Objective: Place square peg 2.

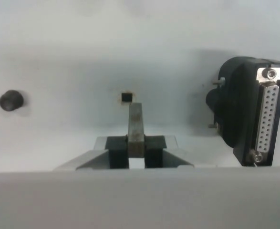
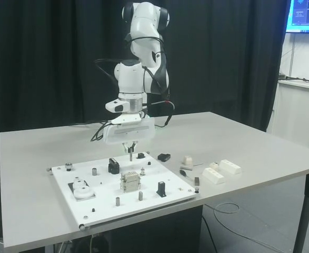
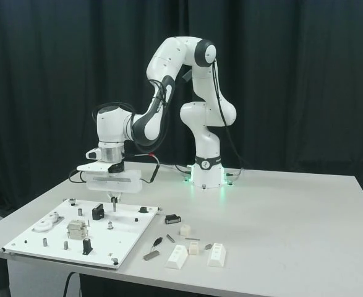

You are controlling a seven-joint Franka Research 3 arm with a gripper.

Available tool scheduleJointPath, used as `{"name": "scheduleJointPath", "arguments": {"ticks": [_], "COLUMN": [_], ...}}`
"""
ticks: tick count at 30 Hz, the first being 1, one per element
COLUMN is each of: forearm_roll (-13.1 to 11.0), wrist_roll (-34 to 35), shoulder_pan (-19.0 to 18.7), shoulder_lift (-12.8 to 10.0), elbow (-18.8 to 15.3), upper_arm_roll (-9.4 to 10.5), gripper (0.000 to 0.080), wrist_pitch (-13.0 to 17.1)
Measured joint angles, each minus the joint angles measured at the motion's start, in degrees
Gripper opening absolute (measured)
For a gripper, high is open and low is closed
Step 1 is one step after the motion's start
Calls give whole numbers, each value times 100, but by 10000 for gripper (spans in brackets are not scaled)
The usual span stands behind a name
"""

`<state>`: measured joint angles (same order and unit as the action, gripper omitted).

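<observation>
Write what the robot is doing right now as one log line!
hand: shut on square peg | peg: upright, above white board | target: square hole, peg not yet in | nearby: black connector

The arm (image 3: 187, 80) is glossy white with rounded links and black joint bands. A black cable (image 3: 159, 99) loops along it. Its base (image 3: 207, 176) glows green. The gripper (image 1: 136, 151) has black fingertip pads.
</observation>
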<state>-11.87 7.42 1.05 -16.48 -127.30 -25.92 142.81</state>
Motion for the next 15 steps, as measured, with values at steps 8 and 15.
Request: {"name": "scheduleJointPath", "arguments": {"ticks": [8,15], "forearm_roll": [0,0], "wrist_roll": [0,7], "shoulder_pan": [-46,-188], "shoulder_lift": [45,112], "elbow": [0,0], "upper_arm_roll": [1,5], "gripper": [65,65], "wrist_pitch": [-19,-64]}}
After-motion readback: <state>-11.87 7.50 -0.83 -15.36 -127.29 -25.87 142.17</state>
